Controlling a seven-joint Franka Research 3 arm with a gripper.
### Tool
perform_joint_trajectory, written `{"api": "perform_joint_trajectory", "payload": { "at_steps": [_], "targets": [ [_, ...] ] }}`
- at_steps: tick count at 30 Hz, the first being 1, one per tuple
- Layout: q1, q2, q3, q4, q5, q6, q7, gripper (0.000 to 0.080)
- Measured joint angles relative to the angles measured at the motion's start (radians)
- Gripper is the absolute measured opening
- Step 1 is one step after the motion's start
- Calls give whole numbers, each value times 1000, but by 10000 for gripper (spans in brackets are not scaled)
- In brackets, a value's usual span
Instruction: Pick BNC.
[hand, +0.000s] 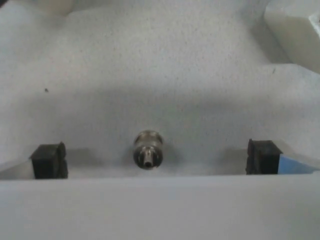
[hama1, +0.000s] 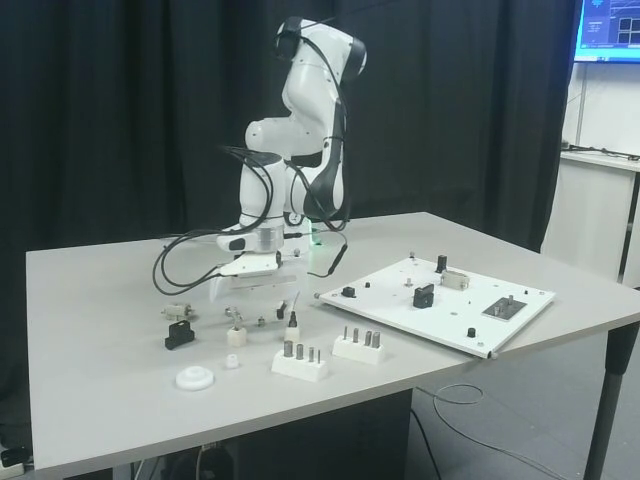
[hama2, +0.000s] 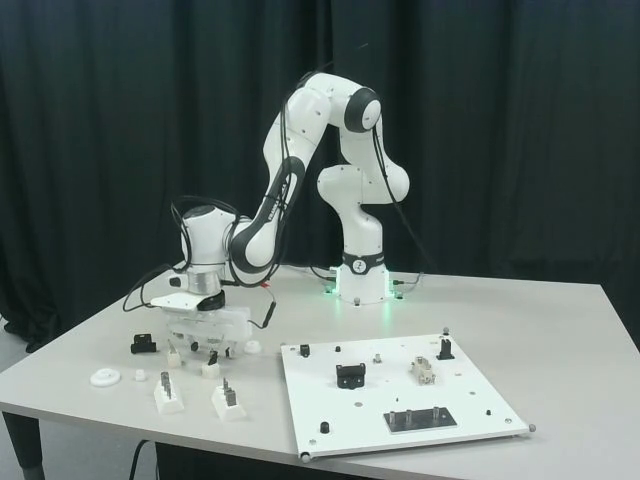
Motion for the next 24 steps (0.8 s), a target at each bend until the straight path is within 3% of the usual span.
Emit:
{"api": "perform_joint_trajectory", "payload": {
  "at_steps": [11, 12, 21, 22, 24],
  "targets": [
    [-5, 18, 10, 0, 10, 18, -3, 800],
    [-5, 18, 11, 0, 10, 18, -3, 711],
    [-5, 18, 15, 4, 10, 20, -3, 711],
    [-5, 18, 15, 4, 10, 20, -3, 412],
    [-5, 18, 15, 5, 10, 20, -3, 412]
  ]
}}
